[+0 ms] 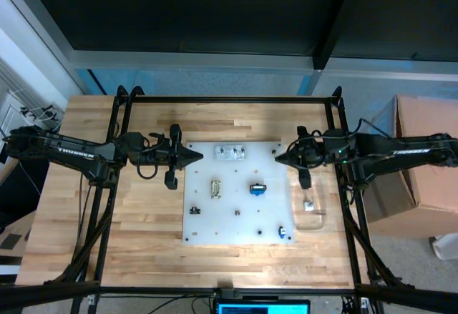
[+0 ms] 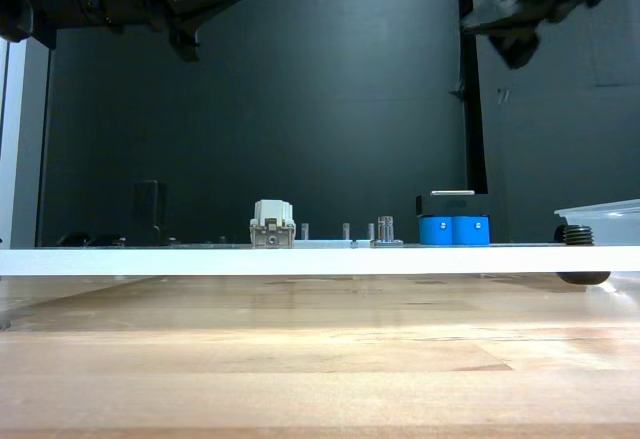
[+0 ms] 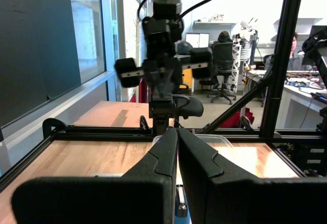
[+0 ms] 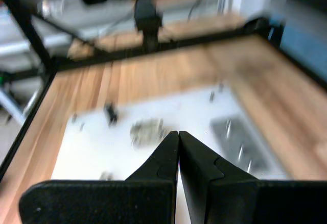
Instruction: Pick the RJ45 connector and install on the taskboard
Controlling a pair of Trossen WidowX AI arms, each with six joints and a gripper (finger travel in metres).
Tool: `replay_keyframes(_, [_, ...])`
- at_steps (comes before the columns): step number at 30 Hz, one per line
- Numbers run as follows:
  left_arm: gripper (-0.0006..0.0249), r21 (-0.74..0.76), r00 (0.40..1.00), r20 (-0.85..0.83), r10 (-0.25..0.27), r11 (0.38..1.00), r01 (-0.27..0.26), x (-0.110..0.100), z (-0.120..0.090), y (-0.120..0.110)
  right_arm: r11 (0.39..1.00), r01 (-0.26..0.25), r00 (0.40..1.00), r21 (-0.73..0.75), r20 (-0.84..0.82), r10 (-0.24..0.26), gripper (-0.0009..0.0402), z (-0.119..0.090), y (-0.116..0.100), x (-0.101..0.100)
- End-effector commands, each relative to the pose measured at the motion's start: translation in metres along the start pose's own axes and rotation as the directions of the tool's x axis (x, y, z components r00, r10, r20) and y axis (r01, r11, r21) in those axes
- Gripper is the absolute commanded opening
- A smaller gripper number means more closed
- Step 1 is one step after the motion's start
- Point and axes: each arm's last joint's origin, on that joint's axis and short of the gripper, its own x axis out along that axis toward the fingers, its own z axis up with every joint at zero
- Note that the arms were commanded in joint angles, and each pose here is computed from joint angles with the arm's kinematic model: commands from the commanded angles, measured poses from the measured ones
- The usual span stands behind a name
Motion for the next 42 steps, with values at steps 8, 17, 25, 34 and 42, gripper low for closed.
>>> replay_keyframes(8, [0.0001, 0.000, 1.000, 0.000, 0.000, 1.000, 0.000, 0.000, 0.000, 0.000, 1.000, 0.015, 0.911, 0.012, -0.413, -0.009, 0.0022, 0.010, 0.027, -0.051])
replay_keyframes(17, [0.0001, 0.000, 1.000, 0.000, 0.000, 1.000, 0.000, 0.000, 0.000, 0.000, 0.996, -0.001, 0.692, -0.093, -0.719, -0.067, 0.0049, 0.004, 0.046, -0.065])
replay_keyframes(25, [0.0001, 0.000, 1.000, 0.000, 0.000, 1.000, 0.000, 0.000, 0.000, 0.000, 0.994, -0.035, 0.589, -0.103, -0.805, -0.063, 0.0157, -0.006, 0.055, -0.054])
replay_keyframes(34, [0.0001, 0.000, 1.000, 0.000, 0.000, 1.000, 0.000, 0.000, 0.000, 0.000, 0.988, -0.031, 0.534, -0.151, -0.838, -0.112, 0.0225, -0.016, 0.058, -0.041])
replay_keyframes(42, [0.0001, 0.000, 1.000, 0.000, 0.000, 1.000, 0.000, 0.000, 0.000, 0.000, 0.986, 0.014, 0.515, -0.167, -0.844, -0.150, 0.0224, -0.024, 0.057, -0.036])
